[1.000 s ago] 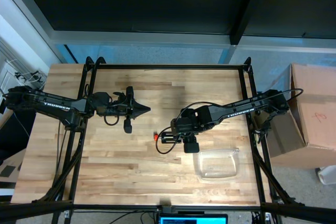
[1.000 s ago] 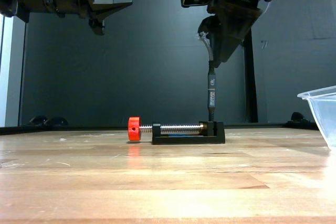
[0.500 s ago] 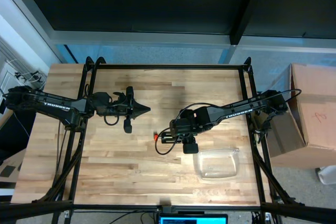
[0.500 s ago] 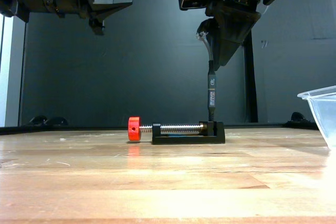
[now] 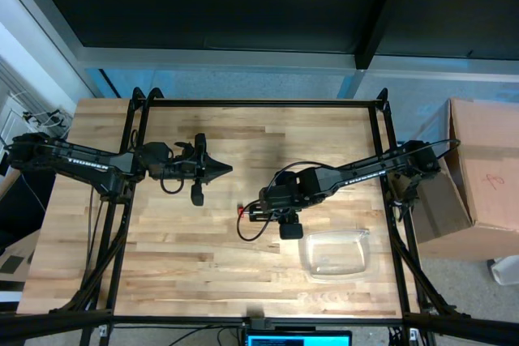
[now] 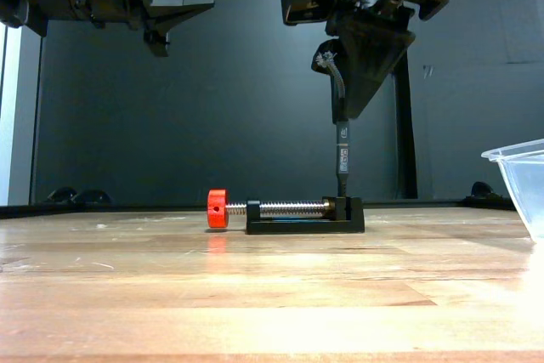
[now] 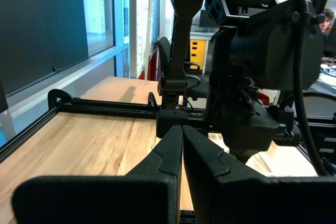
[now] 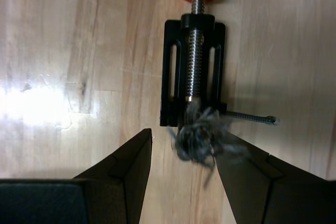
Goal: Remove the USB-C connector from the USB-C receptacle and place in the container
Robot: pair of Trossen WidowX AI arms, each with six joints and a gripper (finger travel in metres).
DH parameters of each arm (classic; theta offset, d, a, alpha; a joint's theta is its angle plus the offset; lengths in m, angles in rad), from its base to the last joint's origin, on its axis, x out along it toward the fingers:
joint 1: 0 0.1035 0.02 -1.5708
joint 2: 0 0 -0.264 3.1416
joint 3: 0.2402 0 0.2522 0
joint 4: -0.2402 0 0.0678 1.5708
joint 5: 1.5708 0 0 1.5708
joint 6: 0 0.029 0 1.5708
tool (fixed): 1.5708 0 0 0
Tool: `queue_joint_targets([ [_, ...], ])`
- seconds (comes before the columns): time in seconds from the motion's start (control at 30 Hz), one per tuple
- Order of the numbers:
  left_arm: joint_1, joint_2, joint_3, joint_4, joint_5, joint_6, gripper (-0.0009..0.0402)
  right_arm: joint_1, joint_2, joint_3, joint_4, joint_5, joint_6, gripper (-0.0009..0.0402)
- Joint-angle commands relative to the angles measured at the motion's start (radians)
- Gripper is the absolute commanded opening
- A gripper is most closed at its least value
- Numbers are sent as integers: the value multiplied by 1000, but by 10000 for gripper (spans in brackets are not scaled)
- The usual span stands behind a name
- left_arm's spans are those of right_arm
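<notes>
1. USB-C connector (image 6: 342,163) carries a small pale label on its body, and the print on it cannot be read. White lettering along the left arm (image 5: 81,162) reads TROSSEN. The cardboard box (image 5: 478,176) beyond the right arm's base bears a red scrawl that I cannot read.
2. Compared with a second ago, the right gripper (image 6: 340,112) has shifted sideways toward the left arm's side and a little lower. In the low view its fingertips now overlap the connector's top end, where before they stood off to one side of it. The connector itself has not moved, and neither has the left gripper (image 5: 219,169).
3. The connector's long axis is vertical. Its plug end points down, away from the right gripper, and its cable end points up into that gripper. The braided cable (image 6: 327,61) curls up alongside the fingers.
4. The connector sits in the USB-C receptacle (image 6: 347,204), straight below the right gripper. The receptacle is at the end of a small black vise (image 6: 297,227), and the vise's red knob (image 6: 218,208) points toward the left arm's side.
5. The right gripper's fingers are spread, with the connector between them and closer to one finger than the other. Whether it touches that finger I cannot tell.
6. The left gripper hangs high over the table (image 5: 162,232), well apart from the vise. Its fingers are pressed together and hold nothing.
7. The clear container (image 5: 334,253) lies near the right gripper, on the side away from the left arm.
</notes>
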Motion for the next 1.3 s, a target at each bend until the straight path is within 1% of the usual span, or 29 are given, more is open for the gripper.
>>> queue_joint_targets([
  [0.03, 0, 0, 0, 0, 0, 0, 0, 0, 13, 0, 20, 3, 3, 155],
  [0.1, 0, 0, 0, 0, 0, 0, 0, 0, 13, 0, 29, 3, 3, 143],
  [0.2, 0, 0, 0, 0, 0, 0, 0, 0, 13, -2, 29, 3, 1, 112],
  [0.47, 0, 0, 0, 0, 0, 0, 0, -1, 13, -2, 30, 3, 1, 0],
  [0.5, 0, 0, 0, 0, 0, 0, 0, 0, 13, -2, 30, 4, 1, -3],
  [0.6, 0, 0, 0, 0, 0, 0, 0, 0, 13, -2, 30, 4, 3, 8],
  [0.73, 0, 0, 0, 0, 0, 0, 0, -1, 12, -2, 31, 4, 3, -2],
  [1.07, 0, 0, 0, 0, 0, 0, 0, -1, -10, 8, 29, 3, 3, 0],
  [1.3, 0, 0, 0, 0, 0, 0, 0, -2, -39, 41, 16, 3, 2, 0],
])
